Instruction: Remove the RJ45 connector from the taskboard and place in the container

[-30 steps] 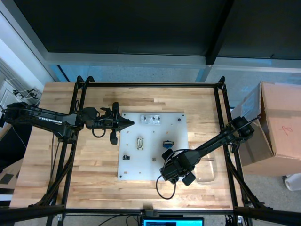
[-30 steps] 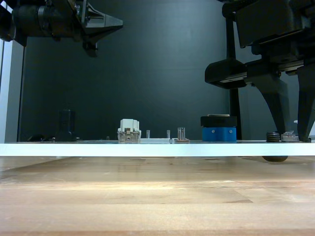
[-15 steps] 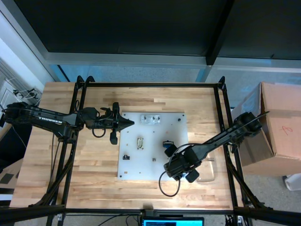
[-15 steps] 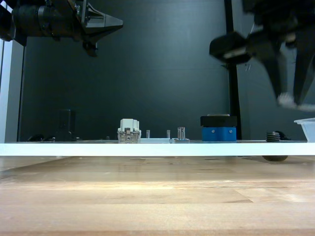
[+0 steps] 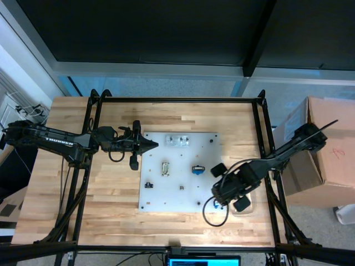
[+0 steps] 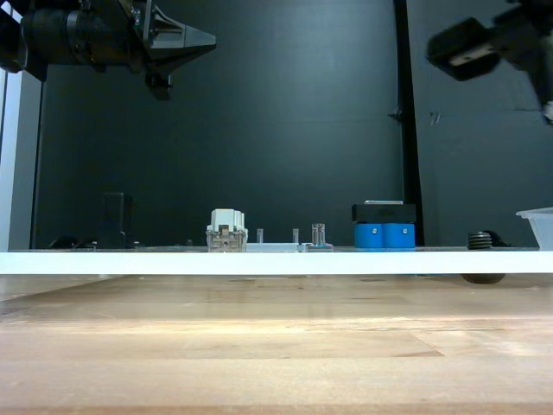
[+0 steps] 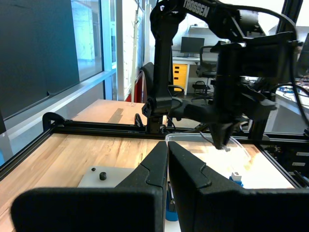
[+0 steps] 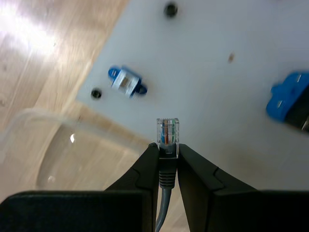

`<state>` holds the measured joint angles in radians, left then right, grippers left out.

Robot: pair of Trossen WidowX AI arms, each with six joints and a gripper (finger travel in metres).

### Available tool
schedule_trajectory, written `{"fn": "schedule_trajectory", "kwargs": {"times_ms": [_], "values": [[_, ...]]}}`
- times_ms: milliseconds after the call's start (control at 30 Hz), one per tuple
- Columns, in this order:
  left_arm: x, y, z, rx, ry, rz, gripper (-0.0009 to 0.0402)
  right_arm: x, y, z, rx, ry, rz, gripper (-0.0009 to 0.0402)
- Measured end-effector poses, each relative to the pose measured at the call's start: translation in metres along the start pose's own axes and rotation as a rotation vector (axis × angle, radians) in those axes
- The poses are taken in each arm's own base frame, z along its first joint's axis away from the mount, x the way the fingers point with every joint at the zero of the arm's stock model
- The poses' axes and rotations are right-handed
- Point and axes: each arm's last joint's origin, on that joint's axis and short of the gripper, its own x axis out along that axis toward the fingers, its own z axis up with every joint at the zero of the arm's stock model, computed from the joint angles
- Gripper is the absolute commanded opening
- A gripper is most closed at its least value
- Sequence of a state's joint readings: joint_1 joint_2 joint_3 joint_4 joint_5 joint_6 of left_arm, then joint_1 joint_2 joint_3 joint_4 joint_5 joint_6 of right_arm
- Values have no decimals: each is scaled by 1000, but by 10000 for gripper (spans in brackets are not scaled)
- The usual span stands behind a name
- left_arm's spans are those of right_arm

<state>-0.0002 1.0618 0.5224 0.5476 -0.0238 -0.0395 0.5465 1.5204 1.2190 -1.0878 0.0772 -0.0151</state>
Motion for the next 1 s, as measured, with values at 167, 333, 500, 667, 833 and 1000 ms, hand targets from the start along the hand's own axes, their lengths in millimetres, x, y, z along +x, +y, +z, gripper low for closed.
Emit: {"fn": "schedule_trajectory", "kwargs": {"times_ms": [167, 333, 500, 667, 833, 1000], "values": [[0, 0, 0, 0, 0, 0, 0, 5, 15, -26, 16, 29, 9, 2], [0, 0, 0, 0, 0, 0, 0, 12, 26, -47, 41, 60, 14, 20], [0, 0, 0, 0, 0, 0, 0, 17, 29, -54, 58, 73, 60, 89], [0, 0, 0, 0, 0, 0, 0, 17, 30, -55, 61, 71, 56, 166], [0, 0, 0, 0, 0, 0, 0, 17, 29, -55, 78, 72, 30, 207], [0, 0, 0, 0, 0, 0, 0, 14, 21, -55, 142, 53, 25, 201]]}}
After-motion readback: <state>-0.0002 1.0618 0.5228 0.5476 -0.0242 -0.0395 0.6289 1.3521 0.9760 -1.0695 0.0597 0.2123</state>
